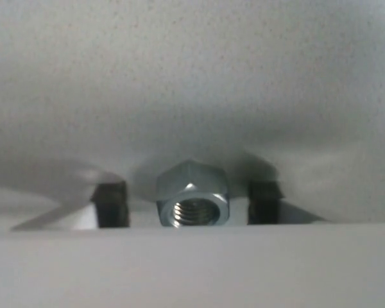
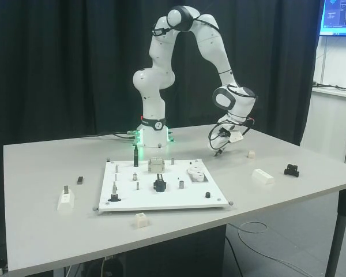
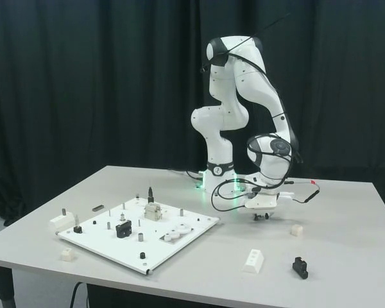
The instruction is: Pick bolt 4.
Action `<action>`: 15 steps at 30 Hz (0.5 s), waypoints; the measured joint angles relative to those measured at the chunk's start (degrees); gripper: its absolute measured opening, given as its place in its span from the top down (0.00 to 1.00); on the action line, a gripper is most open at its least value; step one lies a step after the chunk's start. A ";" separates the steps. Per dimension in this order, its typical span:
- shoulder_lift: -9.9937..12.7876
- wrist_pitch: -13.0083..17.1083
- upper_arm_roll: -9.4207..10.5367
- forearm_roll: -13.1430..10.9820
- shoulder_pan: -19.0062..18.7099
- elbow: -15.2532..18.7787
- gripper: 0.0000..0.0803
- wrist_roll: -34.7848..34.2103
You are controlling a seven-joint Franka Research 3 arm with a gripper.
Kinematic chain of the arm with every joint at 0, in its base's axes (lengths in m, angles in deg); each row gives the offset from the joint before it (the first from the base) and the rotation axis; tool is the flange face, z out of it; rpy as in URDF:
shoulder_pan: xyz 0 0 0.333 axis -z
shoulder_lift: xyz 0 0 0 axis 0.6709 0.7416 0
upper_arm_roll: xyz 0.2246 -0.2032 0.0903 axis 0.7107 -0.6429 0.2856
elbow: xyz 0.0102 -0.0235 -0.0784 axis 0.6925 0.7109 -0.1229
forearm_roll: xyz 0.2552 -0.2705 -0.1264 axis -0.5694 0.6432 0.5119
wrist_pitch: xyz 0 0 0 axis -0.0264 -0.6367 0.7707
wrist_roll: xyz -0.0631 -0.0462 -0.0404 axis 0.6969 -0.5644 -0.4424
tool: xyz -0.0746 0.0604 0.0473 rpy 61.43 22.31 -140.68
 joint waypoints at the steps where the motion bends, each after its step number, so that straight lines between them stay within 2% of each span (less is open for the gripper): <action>1: 0.01 0.00 0.00 0.02 0.01 0.00 0.35 0.00; 2: 0.02 0.00 0.00 0.03 0.02 0.00 0.35 0.00; 3: 0.04 0.00 0.00 0.04 0.02 0.00 0.64 0.00; 7: 0.03 0.00 0.02 0.04 0.07 -0.03 0.64 0.00; 8: 0.04 0.00 0.02 0.04 0.09 -0.03 0.72 0.00; 15: -0.18 -0.40 0.02 0.04 0.27 -0.44 0.72 0.00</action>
